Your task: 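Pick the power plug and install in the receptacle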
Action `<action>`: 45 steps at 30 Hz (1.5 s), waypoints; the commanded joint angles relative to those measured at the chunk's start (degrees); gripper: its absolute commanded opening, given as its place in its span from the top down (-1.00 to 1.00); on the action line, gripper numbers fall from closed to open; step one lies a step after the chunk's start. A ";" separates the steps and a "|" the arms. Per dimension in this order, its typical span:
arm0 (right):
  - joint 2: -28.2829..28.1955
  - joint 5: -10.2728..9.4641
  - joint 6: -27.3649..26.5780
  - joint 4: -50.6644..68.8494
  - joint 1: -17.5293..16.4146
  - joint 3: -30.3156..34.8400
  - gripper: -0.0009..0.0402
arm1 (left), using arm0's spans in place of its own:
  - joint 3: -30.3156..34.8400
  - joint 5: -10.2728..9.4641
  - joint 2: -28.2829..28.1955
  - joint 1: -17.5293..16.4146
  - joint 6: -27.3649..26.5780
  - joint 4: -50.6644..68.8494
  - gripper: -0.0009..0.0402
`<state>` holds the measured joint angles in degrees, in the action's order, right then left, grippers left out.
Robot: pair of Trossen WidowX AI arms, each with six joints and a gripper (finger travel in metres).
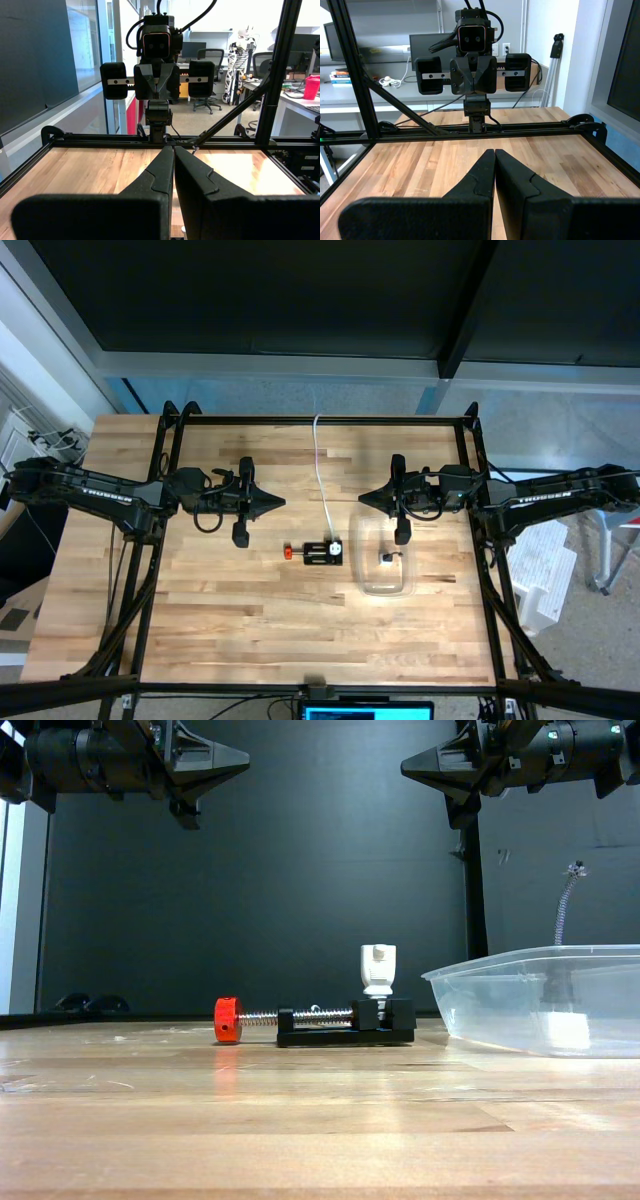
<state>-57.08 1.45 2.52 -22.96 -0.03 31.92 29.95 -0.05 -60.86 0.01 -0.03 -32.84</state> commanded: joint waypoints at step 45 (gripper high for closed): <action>7.28 -2.32 -1.42 68.67 -6.56 13.51 0.96 | 0.00 0.02 0.00 -0.02 0.02 0.02 0.96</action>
<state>-49.78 -1.06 0.78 43.77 -5.78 45.50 29.95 -0.03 -60.86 0.01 -0.01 -32.82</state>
